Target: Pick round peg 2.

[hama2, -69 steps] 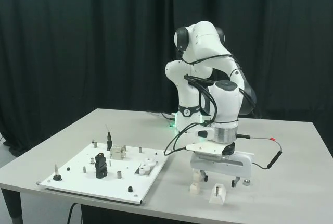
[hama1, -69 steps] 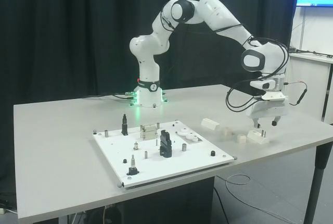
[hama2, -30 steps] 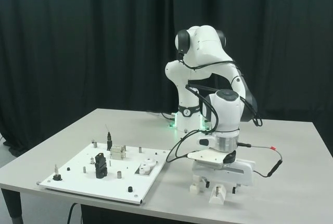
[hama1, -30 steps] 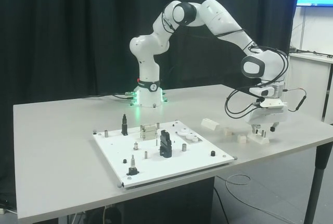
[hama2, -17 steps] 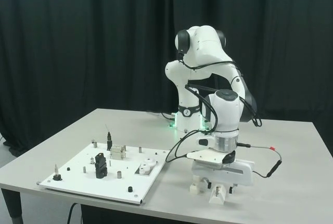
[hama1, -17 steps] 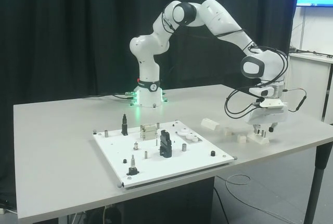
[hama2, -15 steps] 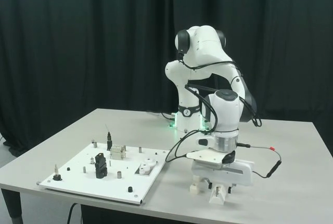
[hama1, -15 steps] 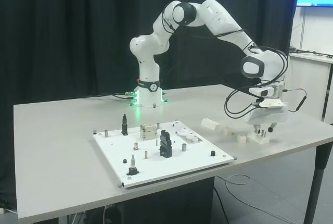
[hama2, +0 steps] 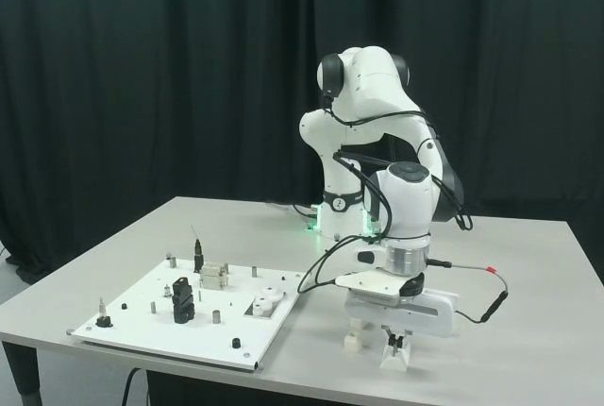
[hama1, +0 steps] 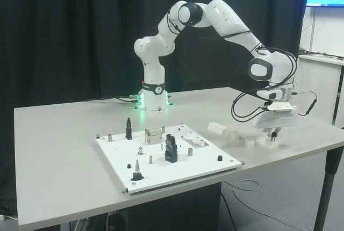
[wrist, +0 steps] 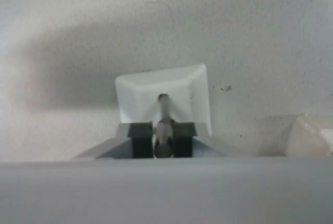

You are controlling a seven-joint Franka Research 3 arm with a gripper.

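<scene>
Round peg 2 (wrist: 163, 112) is a thin grey pin standing upright in a small white holder block (wrist: 179, 91) on the grey table. In the wrist view my gripper (wrist: 164, 139) is shut on the peg, a black pad (wrist: 139, 139) pressing on each side. In the first room view the gripper (hama1: 273, 132) hangs just over the holder block (hama1: 267, 143) at the table's right front. The second room view shows the gripper (hama2: 396, 337) with its fingers together directly above the block (hama2: 394, 359).
A white assembly board (hama1: 215, 167) with black and grey fixtures lies at the table's middle front. Other white blocks (hama1: 217, 128) (hama1: 249, 143) sit left of the holder, one (hama2: 352, 339) close beside it. The table's front edge (hama1: 301, 150) runs just past the holder.
The gripper came down over the holder block, then its fingers closed inward onto the peg. The wrist has since risen very slightly.
</scene>
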